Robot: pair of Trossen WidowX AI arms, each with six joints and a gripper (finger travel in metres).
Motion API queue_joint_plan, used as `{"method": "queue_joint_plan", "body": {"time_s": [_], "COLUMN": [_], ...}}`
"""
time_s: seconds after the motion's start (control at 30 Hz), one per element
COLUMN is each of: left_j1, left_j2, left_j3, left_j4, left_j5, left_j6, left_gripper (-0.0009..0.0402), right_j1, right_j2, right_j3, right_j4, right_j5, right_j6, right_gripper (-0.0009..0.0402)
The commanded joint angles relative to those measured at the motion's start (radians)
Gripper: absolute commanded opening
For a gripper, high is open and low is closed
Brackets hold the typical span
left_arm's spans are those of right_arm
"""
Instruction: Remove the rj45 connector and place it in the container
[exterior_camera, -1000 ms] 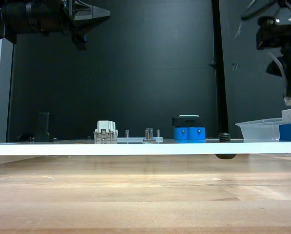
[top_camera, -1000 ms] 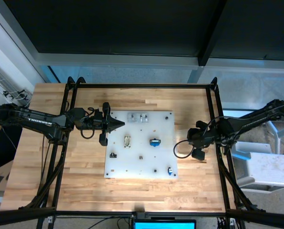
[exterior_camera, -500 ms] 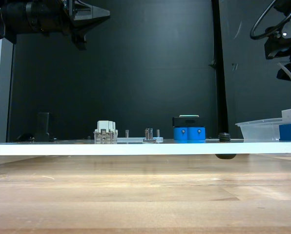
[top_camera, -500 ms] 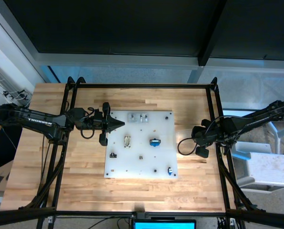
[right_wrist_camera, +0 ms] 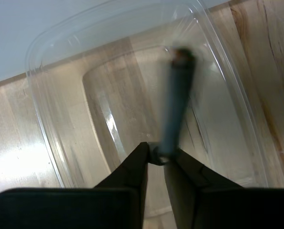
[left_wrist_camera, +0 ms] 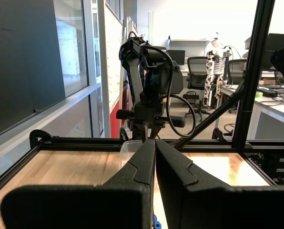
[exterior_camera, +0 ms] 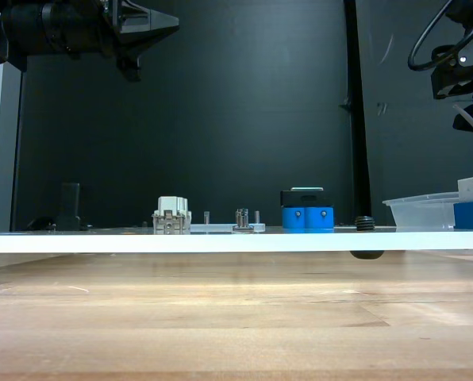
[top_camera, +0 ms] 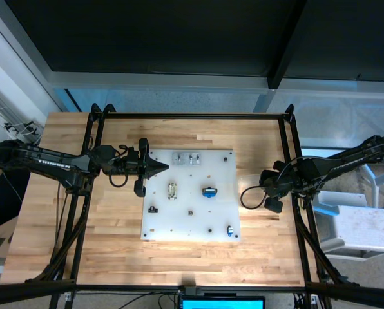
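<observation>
My right gripper (right_wrist_camera: 156, 151) hangs over the container (right_wrist_camera: 65, 119), a shallow clear tray on the wood just right of the white board. Its fingers are shut on the rj45 connector (right_wrist_camera: 158, 155), a tiny plug, and a blurred blue-grey piece (right_wrist_camera: 177, 95) stretches away from it over the tray floor. In the high view the right gripper (top_camera: 264, 183) sits by the board's right edge, over the faint container (top_camera: 249, 181). My left gripper (top_camera: 163, 167) is shut with nothing in it, held high over the board's left edge.
The white board (top_camera: 185, 225) carries a blue-and-black connector (top_camera: 209, 192), an upright beige connector (top_camera: 172, 191), a blue-and-white block (top_camera: 230, 230) and several small fittings. Black frame posts (top_camera: 288, 161) stand along the table's sides. A cable loop (top_camera: 249, 196) hangs under the right arm.
Over the last second my right gripper has risen and shifted right, away from the board and over the container. It has barely moved in the last half second. The left arm is still.
</observation>
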Motion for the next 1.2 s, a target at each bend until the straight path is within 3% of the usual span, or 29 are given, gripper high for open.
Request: {"method": "queue_joint_plan", "body": {"time_s": [0.03, 0.17, 0.4, 1.2], "left_j1": [0.000, 0.000, 0.000, 0.000], "left_j2": [0.000, 0.000, 0.000, 0.000], "left_j3": [0.000, 0.000, 0.000, 0.000], "left_j4": [0.000, 0.000, 0.000, 0.000], "left_j5": [0.000, 0.000, 0.000, 0.000], "left_j6": [0.000, 0.000, 0.000, 0.000], "left_gripper": [0.0000, 0.0000, 0.0000, 0.0000], "right_j1": [0.000, 0.000, 0.000, 0.000], "right_j2": [0.001, 0.001, 0.001, 0.001], "right_j3": [0.000, 0.000, 0.000, 0.000], "right_j4": [0.002, 0.001, 0.001, 0.002], "right_j5": [-0.025, -0.049, -0.042, -0.041], "right_j6": [0.000, 0.001, 0.002, 0.001], "right_gripper": [0.0100, 0.0135, 0.0171, 0.0172]}}
